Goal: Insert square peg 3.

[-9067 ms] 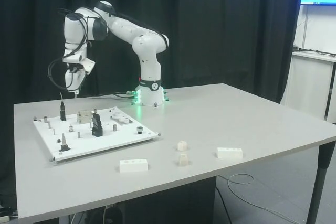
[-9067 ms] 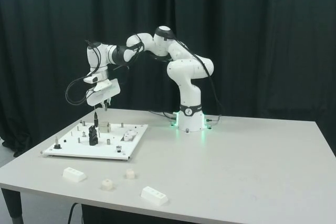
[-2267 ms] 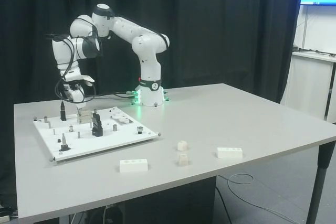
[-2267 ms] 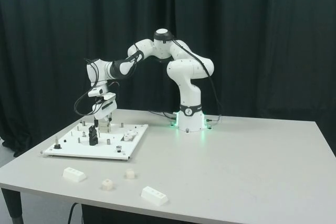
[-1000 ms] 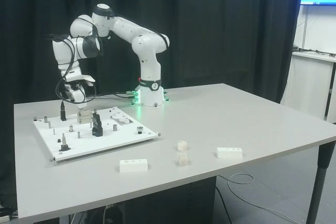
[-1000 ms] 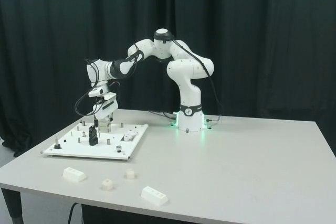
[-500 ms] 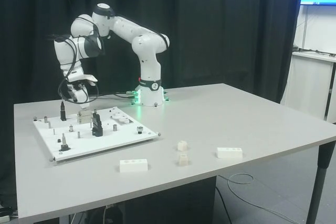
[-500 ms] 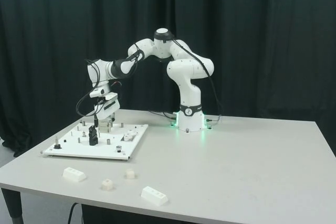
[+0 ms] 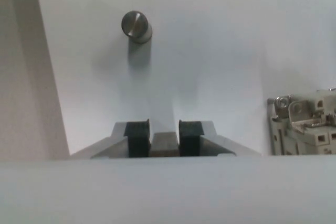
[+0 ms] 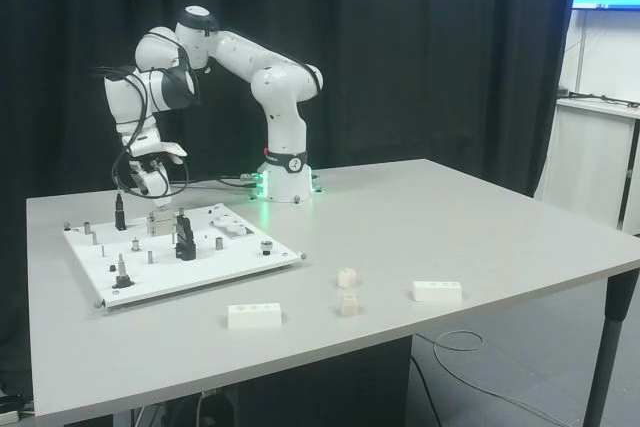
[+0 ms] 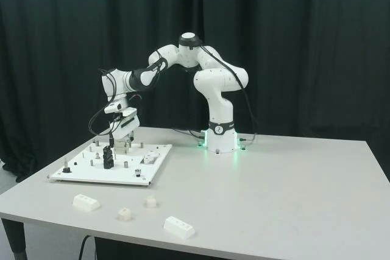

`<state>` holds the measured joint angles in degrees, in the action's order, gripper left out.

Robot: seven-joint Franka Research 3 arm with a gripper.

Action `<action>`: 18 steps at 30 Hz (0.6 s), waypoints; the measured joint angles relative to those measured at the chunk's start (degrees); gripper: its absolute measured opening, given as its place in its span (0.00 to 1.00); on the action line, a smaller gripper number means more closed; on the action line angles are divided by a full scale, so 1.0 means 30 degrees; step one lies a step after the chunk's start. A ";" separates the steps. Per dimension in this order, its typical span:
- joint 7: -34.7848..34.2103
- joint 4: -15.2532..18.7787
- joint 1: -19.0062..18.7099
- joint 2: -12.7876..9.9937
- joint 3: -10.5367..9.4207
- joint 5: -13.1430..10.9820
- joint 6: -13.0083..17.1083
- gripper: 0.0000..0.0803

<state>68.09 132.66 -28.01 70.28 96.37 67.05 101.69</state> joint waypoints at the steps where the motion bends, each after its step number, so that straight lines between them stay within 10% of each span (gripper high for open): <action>1: 0.0000 0.0000 0.0001 0.0000 0.0000 0.0002 0.0000 0.14; 18: -0.0151 -0.0046 0.0043 -0.0002 0.0001 0.0019 0.0142 0.14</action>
